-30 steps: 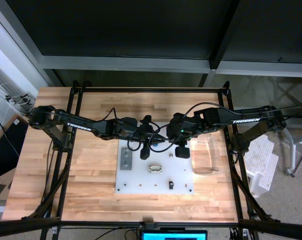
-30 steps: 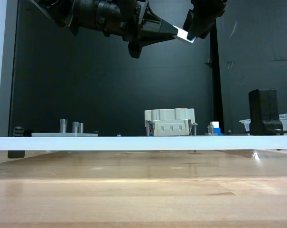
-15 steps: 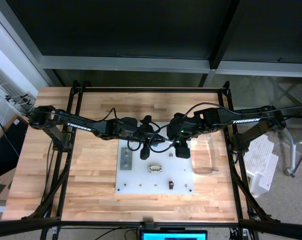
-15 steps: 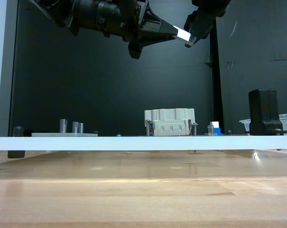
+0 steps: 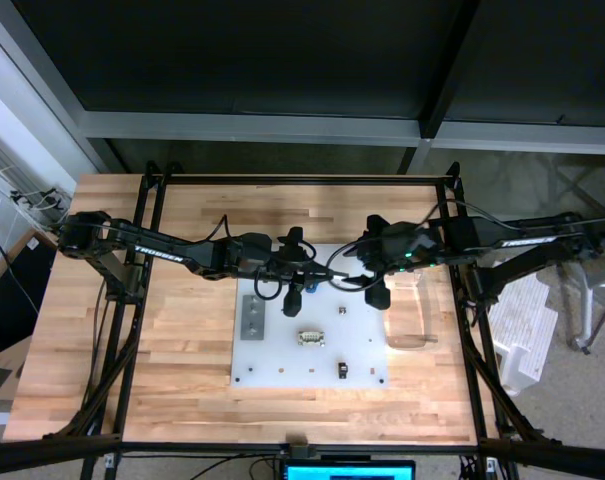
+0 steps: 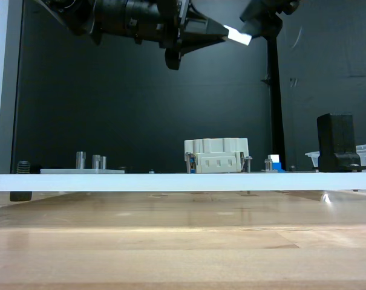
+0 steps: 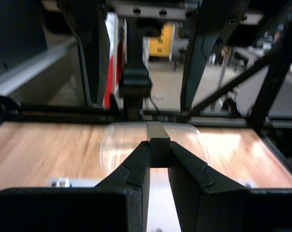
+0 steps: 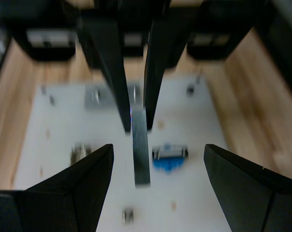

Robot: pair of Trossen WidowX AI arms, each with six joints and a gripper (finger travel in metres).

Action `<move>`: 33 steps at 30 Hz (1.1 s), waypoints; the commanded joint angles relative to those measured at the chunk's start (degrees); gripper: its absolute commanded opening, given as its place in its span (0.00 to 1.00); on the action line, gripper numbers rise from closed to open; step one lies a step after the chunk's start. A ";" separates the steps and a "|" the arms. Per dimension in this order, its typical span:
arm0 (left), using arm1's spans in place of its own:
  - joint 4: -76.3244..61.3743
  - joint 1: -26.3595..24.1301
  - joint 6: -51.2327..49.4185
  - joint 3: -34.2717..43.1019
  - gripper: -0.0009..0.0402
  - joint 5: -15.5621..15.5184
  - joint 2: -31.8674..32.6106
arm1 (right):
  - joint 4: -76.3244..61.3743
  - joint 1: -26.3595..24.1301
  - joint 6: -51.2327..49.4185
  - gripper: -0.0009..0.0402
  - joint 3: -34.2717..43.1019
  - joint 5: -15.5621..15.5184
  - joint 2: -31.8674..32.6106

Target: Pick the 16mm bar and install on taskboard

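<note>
Bar [image 6: 239,36]: left end effector [image 7: 159,153], toward right end effector [image 8: 158,154].

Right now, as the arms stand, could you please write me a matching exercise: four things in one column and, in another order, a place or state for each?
Things:
1. 16mm bar
2. left end effector
3. right end effector
4. grey connector

States:
A. open, apart from the 16mm bar
B. standing on the taskboard
C. held in the air, clear of the taskboard
D. shut on the 16mm bar

Pairs: 1-C, 2-D, 3-A, 4-B
</note>
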 commanded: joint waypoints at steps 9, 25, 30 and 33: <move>7.30 0.33 0.00 -0.09 0.03 -3.26 0.02 | 22.10 0.09 -0.33 0.66 -12.15 -0.02 -8.20; 13.49 0.63 -1.36 -0.09 0.03 -3.13 -0.02 | 41.46 -0.07 -1.79 0.51 -24.24 0.04 -13.33; 15.61 0.63 -2.14 -0.09 0.03 -3.08 -0.02 | 44.59 -0.15 -2.14 0.45 -25.57 -0.02 -13.44; 16.35 0.63 -2.84 -0.09 0.03 -3.08 -0.02 | 47.45 -0.17 -2.14 0.43 -26.51 -0.04 -13.57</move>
